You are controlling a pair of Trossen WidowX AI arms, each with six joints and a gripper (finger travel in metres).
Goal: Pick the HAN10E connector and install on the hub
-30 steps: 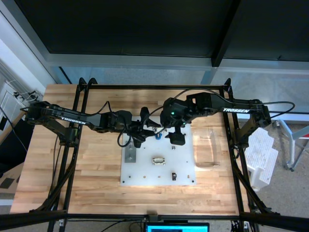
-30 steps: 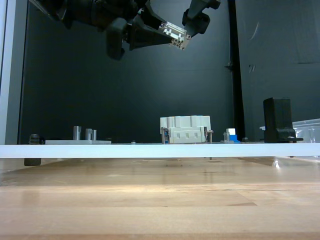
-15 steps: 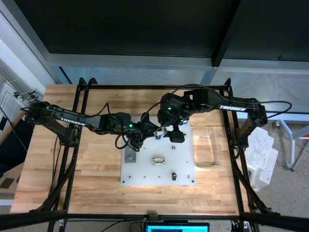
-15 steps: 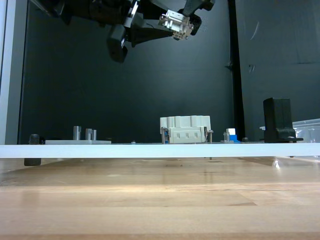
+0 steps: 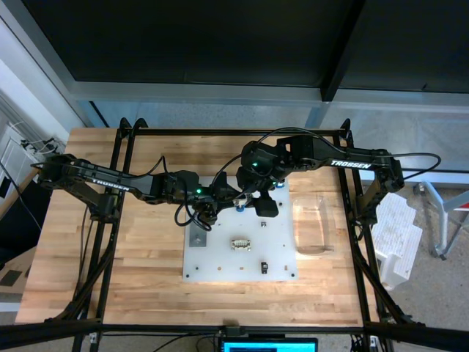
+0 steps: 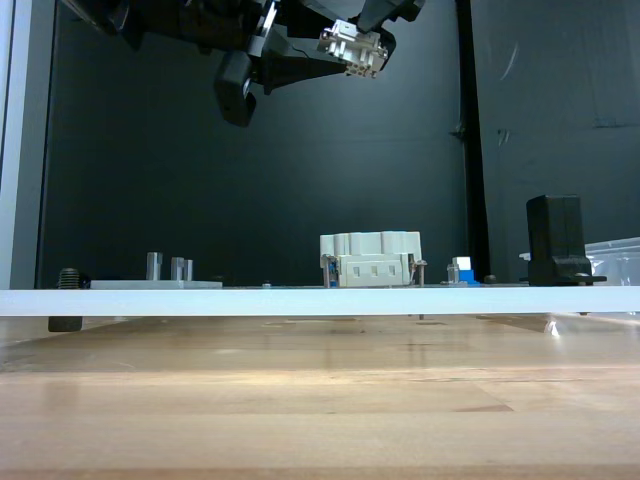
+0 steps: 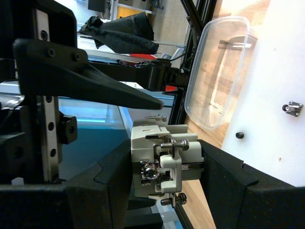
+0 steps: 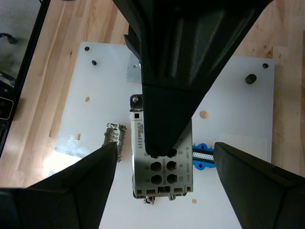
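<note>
L gripper [image 5: 231, 196] is pinching the HAN10E connector [image 7: 162, 160] high in the air over the far part of the white board [image 5: 220, 268], well clear of everything on it. Its matte black, wedge-shaped fingers [image 7: 224, 183] are pressing on opposite sides of the pale beige moulded body. Silvery screws & a small clamp are showing at one end, and rows of round holes on the face in the right wrist view.

R gripper [image 5: 247, 195] is hanging just beside it, fingers [image 8: 66, 191] spread wide & straddling the connector, w/ a gap on each side.

The hub [image 6: 370, 259] is sitting flat near mid-board, nearer the cam than the held plug. It's beige w/ a notched top edge & small metal flanges at the ends, and nothing is touching it. Open air is lying above it in the low view.

To its left, well apart, a grey metal block [image 5: 196, 235] w/ short upright pegs is resting on the board. A small blue part [image 8: 202, 160] is standing near the hub's right, and a tall black block [image 6: 555, 238] is standing further right.

The smooth board is lying on a plank wooden table [image 5: 146, 286]. A clear plastic tub [image 5: 311, 224] is sitting just past the board's right edge
</note>
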